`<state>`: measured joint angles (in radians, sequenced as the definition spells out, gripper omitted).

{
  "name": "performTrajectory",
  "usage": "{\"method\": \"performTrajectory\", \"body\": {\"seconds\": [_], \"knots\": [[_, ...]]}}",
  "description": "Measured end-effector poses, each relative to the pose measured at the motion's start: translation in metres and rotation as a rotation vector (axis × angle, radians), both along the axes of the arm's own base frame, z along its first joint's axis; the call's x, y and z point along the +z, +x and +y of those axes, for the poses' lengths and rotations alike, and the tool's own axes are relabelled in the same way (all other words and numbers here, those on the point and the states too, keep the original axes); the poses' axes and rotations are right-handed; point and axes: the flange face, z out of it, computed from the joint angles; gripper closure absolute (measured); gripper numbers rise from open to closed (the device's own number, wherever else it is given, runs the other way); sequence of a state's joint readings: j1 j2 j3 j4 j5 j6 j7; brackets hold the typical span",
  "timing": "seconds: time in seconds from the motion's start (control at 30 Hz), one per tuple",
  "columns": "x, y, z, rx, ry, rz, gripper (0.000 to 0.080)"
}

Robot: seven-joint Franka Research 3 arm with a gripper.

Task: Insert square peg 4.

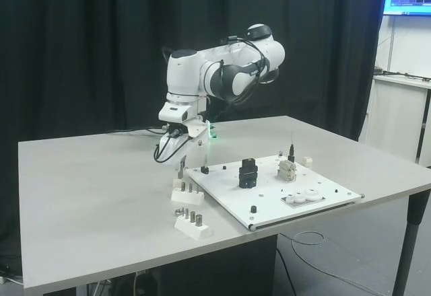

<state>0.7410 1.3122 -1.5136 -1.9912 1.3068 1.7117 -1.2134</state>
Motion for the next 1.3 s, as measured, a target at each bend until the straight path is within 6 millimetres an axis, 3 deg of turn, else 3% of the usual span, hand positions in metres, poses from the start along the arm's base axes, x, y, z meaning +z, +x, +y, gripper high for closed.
{"method": "performTrajectory", "body": {"seconds": [1.3], "knots": [[0.004, 0.0013, 0.0014, -0.035, -0.006, -0.006, 0.0648]]}}
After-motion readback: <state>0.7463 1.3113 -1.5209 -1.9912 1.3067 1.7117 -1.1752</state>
